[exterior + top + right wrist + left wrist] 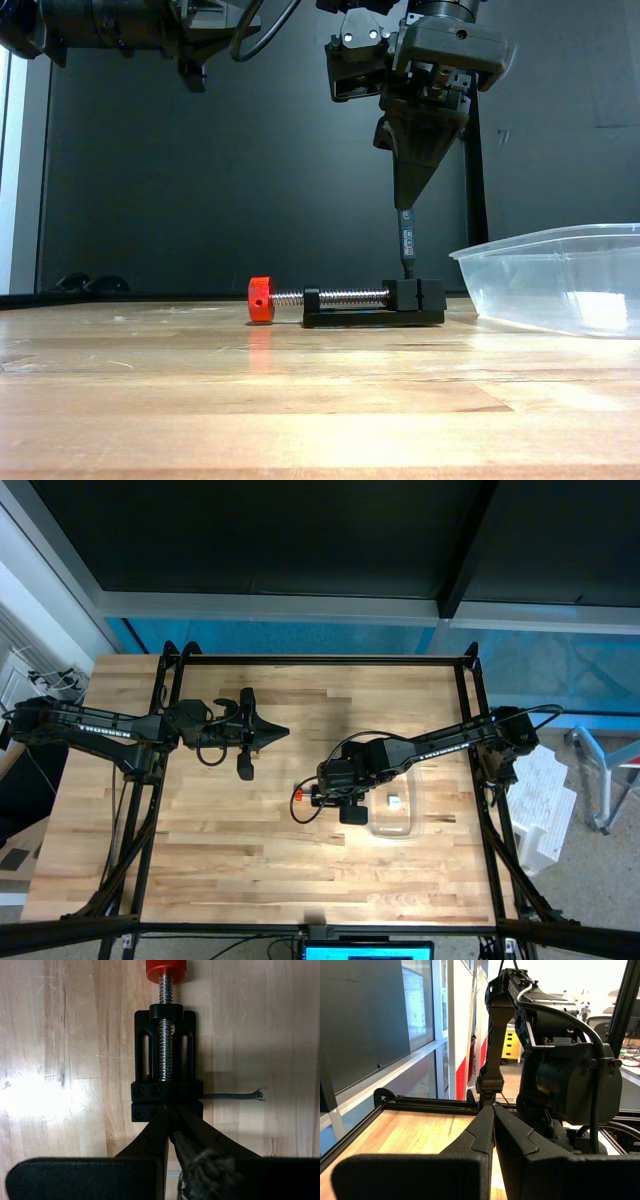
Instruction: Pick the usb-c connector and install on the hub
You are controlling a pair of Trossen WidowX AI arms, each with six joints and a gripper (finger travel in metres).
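The hub (372, 303) is a small black block with an orange-red knob (261, 299) on a threaded rod, lying on the wooden table. My right gripper (405, 212) points straight down over its right end, shut on the usb-c connector (405, 246), a thin dark piece held upright. The connector's lower tip meets the top of the hub's end block. In the right wrist view the fingers (159, 1132) close just behind the hub (167, 1089), and a thin grey pin (232, 1096) sticks out sideways. My left gripper (278, 731) is parked, shut and holding nothing, at the table's rear left.
A clear plastic tray (400, 825) sits right beside the hub, with a small whitish piece (394, 801) inside. In the low view the tray (560, 285) stands close to the right gripper. Black frame rails (165, 780) run along the table's sides.
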